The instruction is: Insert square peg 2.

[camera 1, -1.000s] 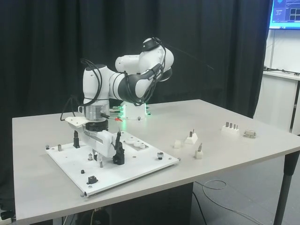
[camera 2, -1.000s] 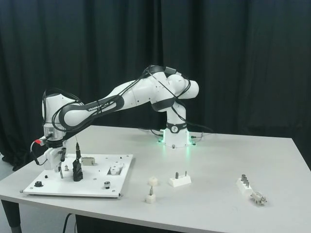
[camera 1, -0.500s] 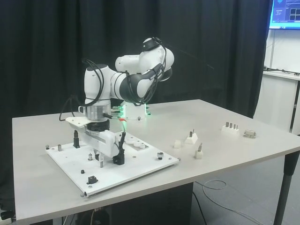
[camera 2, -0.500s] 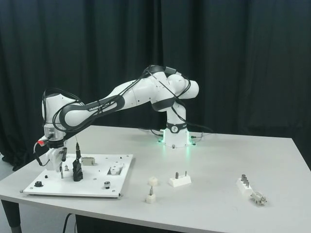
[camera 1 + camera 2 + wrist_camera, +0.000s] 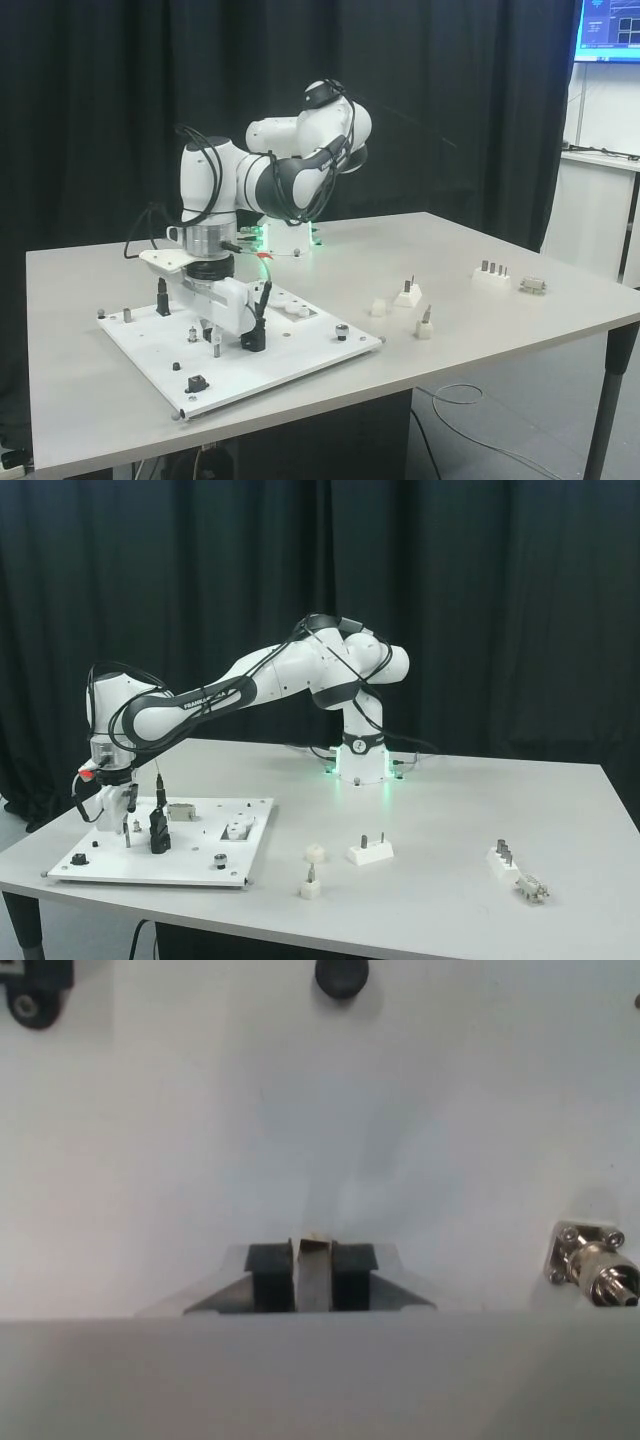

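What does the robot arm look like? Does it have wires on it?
The arm is white with rounded joints and black bands between segments. Black cables loop around its wrist end. A green light glows at its base. The gripper has black finger pads.

Black curtain (image 5: pixel 500 610) behind grey table (image 5: pixel 560 810); small white blocks (image 5: pixel 405 298) with upright pins, well apart from white board (image 5: pixel 290 360).

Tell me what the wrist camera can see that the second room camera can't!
Only the wrist view shows the black fingers shut on the grey square peg, right up close. Only the second room view shows the whole white arm, the grey table and the small white peg holders. Both show the white board under the gripper.
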Available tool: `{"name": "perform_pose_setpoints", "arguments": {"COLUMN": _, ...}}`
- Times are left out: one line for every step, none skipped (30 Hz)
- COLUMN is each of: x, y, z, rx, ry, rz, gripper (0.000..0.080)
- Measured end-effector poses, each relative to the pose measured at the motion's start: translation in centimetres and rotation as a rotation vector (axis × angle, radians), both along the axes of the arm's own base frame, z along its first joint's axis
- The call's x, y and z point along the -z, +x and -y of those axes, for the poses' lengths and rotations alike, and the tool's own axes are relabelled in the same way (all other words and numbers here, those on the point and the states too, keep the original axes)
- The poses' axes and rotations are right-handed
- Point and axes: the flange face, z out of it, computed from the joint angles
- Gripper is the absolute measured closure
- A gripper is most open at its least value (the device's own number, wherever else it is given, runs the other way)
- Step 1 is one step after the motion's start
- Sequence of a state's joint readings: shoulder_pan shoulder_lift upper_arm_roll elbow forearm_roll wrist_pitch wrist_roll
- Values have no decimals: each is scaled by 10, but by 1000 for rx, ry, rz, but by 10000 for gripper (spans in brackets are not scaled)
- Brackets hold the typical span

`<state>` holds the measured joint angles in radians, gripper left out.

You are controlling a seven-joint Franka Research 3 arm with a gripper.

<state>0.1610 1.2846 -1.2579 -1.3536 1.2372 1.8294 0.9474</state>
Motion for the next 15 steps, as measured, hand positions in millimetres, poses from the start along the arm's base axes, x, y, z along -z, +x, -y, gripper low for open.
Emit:
{"name": "perform_pose_setpoints", "arguments": {"x": 0, "y": 0, "z": 0, "rx": 5, "ry": 0, "rz": 0, "gripper": 727}}
{"name": "perform_pose_setpoints", "arguments": {"x": 0, "y": 0, "z": 0, "rx": 12, "ry": 1, "rz": 1, "gripper": 727}}
{"name": "perform_pose_setpoints", "arguments": {"x": 0, "y": 0, "z": 0, "rx": 19, "ry": 1, "rz": 1, "gripper": 727}}
{"name": "perform_pose_setpoints", "arguments": {"x": 0, "y": 0, "z": 0, "rx": 27, "ry": 1, "rz": 1, "gripper": 727}}
{"name": "perform_pose_setpoints", "arguments": {"x": 0, "y": 0, "z": 1, "rx": 34, "ry": 1, "rz": 1, "gripper": 727}}
{"name": "perform_pose_setpoints", "arguments": {"x": 0, "y": 0, "z": 1, "rx": 40, "ry": 1, "rz": 2, "gripper": 727}}
{"name": "perform_pose_setpoints", "arguments": {"x": 0, "y": 0, "z": 1, "rx": 44, "ry": 1, "rz": 2, "gripper": 727}}
{"name": "perform_pose_setpoints", "arguments": {"x": 0, "y": 0, "z": 1, "rx": 47, "ry": 1, "rz": 2, "gripper": 727}}
{"name": "perform_pose_setpoints", "arguments": {"x": 0, "y": -1, "z": 1, "rx": 50, "ry": 1, "rz": 2, "gripper": 727}}
{"name": "perform_pose_setpoints", "arguments": {"x": 0, "y": -1, "z": 1, "rx": 53, "ry": 1, "rz": 3, "gripper": 727}}
{"name": "perform_pose_setpoints", "arguments": {"x": 0, "y": -1, "z": 1, "rx": 55, "ry": 1, "rz": 3, "gripper": 727}}
{"name": "perform_pose_setpoints", "arguments": {"x": 0, "y": -1, "z": 1, "rx": 58, "ry": 1, "rz": 3, "gripper": 727}}
{"name": "perform_pose_setpoints", "arguments": {"x": 0, "y": -1, "z": 2, "rx": 62, "ry": 1, "rz": 4, "gripper": 727}}
{"name": "perform_pose_setpoints", "arguments": {"x": 0, "y": -1, "z": 2, "rx": 67, "ry": 1, "rz": 4, "gripper": 727}}
{"name": "perform_pose_setpoints", "arguments": {"x": 0, "y": -1, "z": 2, "rx": 71, "ry": 1, "rz": 5, "gripper": 727}}
